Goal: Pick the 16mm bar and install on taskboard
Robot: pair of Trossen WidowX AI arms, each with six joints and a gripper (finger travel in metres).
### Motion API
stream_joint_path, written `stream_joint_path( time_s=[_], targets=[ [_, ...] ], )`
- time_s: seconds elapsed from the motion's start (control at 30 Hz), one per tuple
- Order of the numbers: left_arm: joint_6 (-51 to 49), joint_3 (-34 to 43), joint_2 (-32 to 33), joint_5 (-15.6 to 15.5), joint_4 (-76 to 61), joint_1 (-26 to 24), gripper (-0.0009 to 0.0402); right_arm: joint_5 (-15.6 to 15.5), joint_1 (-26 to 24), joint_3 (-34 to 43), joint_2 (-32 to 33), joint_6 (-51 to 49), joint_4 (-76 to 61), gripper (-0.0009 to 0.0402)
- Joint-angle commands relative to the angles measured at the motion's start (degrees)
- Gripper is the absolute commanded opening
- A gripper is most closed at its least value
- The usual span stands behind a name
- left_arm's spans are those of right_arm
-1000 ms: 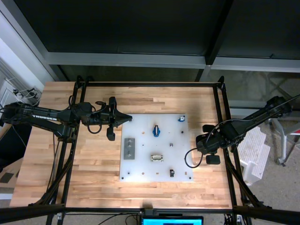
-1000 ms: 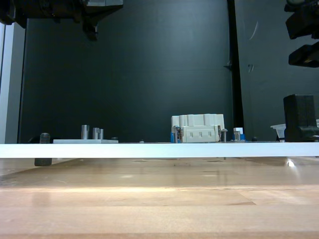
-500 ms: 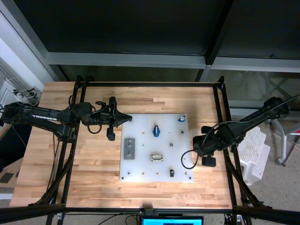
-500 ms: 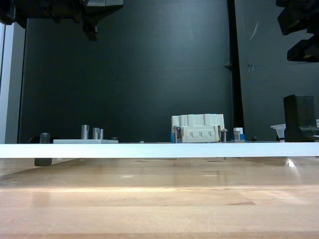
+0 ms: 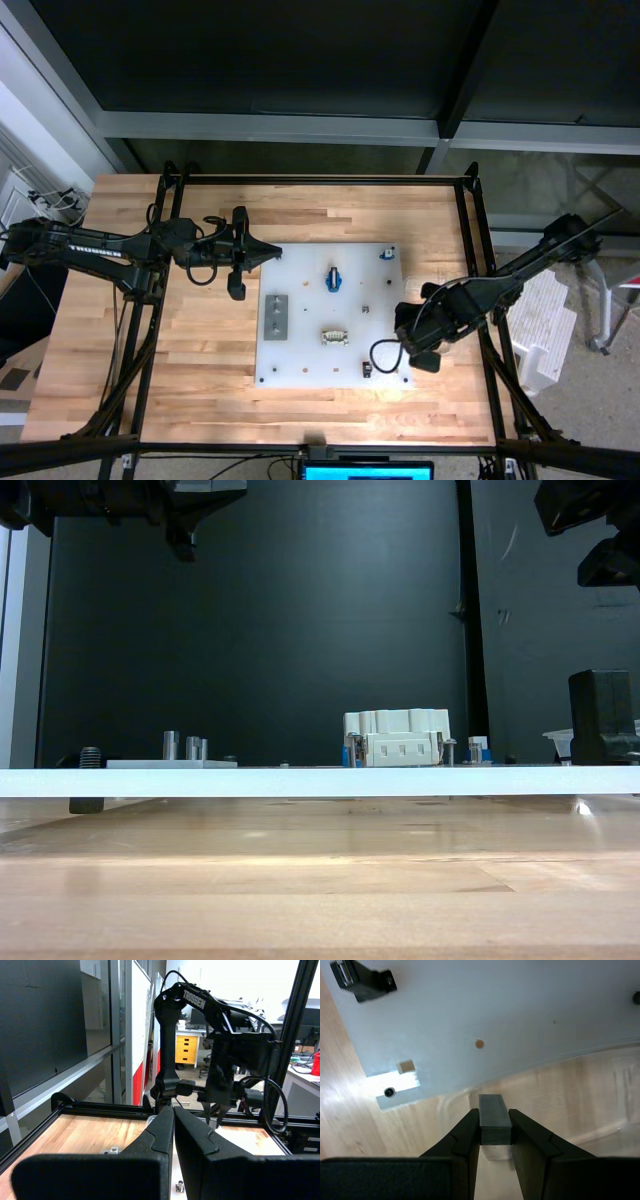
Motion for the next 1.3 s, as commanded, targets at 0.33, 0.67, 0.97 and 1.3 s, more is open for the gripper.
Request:
stream_joint_path(
  time_s=[0.33,0.67,0.97,1.3],
  targets=[
    [0.02,0.00,0.02,0.02,0.02,0.00,0.0000,0.22,2.78,7.17,8.39,9.40,-0.11,0.0002],
    [0.02,0.00,0.02,0.02,0.02,0.02,0.0000,0.17,3.93,10.75,12.72,14.69,-0.17,0.0002],
    [0.02,0.00,0.02,0.02,0.00,0.02,0.0000,0.02,4.63,10.71,14.40,25.03,0.04,0.0002],
    [0.02,0.00,0.02,0.02,0.00,0.00,0.0000,0.07,4.92,10.51,15.15,33.29,1.27,0.0002]
  ],
)
